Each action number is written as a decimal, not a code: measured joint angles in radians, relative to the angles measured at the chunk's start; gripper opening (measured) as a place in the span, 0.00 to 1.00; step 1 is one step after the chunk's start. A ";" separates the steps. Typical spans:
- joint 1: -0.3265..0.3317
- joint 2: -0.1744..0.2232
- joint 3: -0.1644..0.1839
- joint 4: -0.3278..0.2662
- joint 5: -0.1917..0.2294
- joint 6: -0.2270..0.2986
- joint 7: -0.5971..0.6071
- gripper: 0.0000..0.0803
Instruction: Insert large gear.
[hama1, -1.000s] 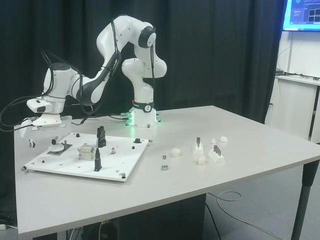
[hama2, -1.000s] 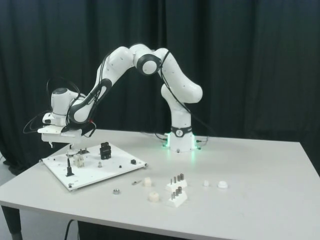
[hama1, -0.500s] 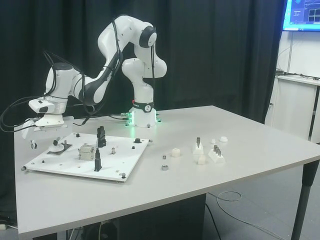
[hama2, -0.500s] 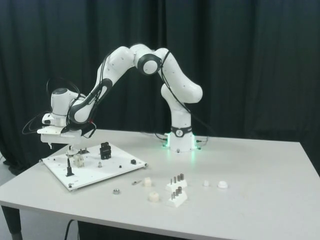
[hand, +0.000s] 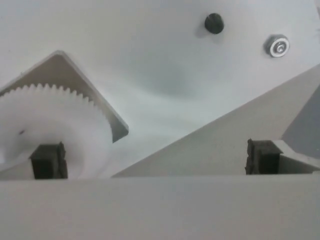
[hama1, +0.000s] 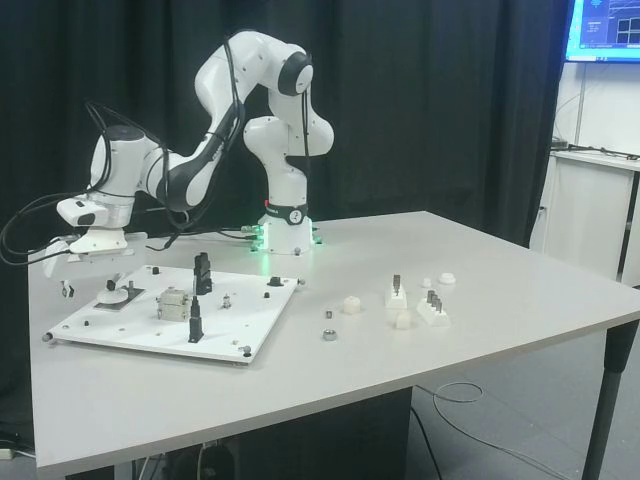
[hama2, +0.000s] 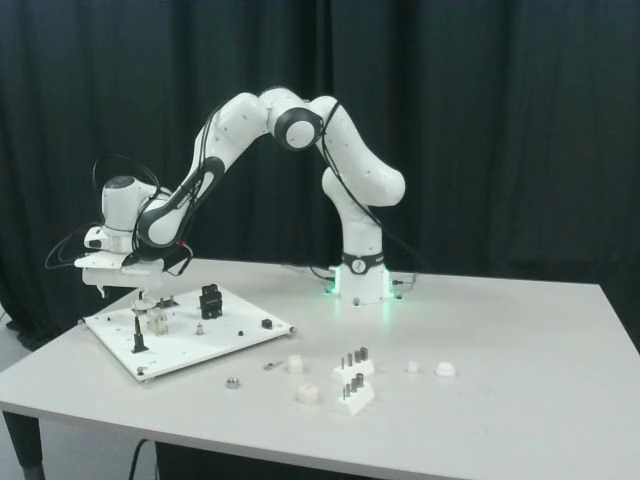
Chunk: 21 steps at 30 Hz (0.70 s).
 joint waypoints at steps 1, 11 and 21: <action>-0.001 0.001 0.000 -0.001 0.000 0.000 0.000 1.00; -0.012 0.015 0.001 -0.006 0.000 0.003 -0.003 1.00; -0.013 0.018 0.002 -0.006 0.000 0.008 -0.005 1.00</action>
